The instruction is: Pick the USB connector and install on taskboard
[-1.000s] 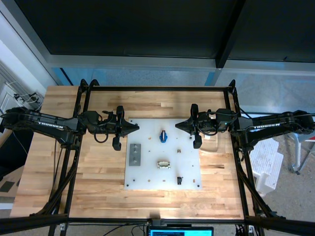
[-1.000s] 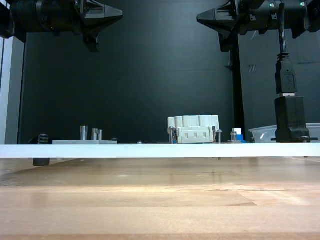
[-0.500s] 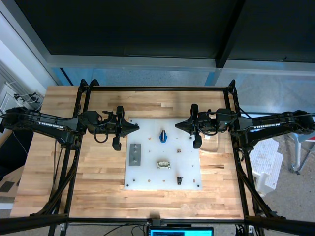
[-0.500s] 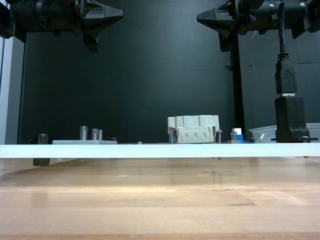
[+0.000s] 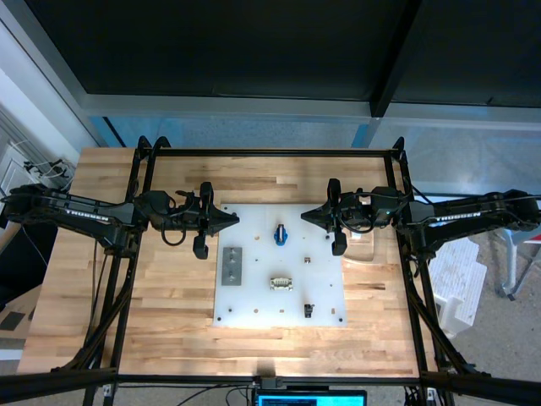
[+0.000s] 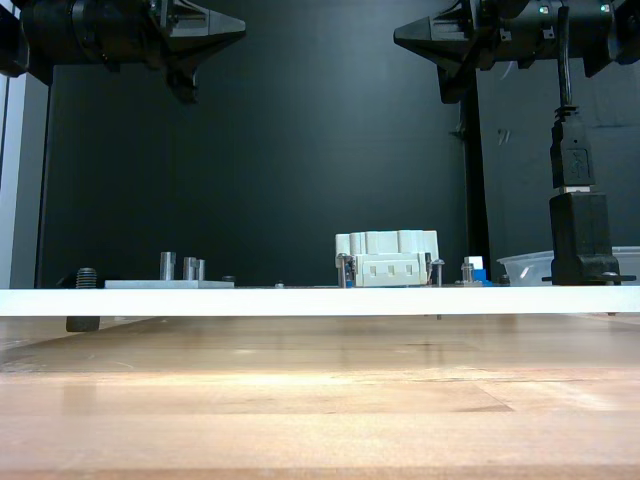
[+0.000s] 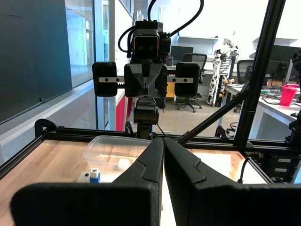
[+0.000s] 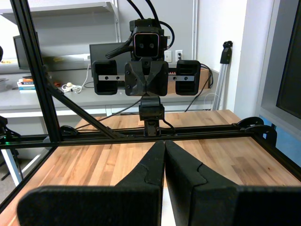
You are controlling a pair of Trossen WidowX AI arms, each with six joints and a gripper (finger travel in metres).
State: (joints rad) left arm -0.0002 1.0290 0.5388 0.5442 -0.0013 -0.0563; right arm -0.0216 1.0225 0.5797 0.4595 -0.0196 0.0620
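Fingers of my left gripper [image 7: 163, 141] are pressed flat together into a matte black wedge, holding nothing, and my right gripper [image 8: 164, 142] is clenched empty the same way. The two point at each other high above the far part of the taskboard [image 5: 254, 298], a flat, smooth white square on the planked wooden table [image 5: 161, 321]. The USB connector [image 6: 572, 160], a stubby black plug with a silvery collar, stands upright well below my right gripper and toward the near edge. It looks seated in the boxy small black port [image 6: 580, 240], though I cannot tell how deep. Below my left gripper's tip lies the grey block [image 5: 231, 264], and between my two grippers sits the blue knob [image 5: 281, 234].
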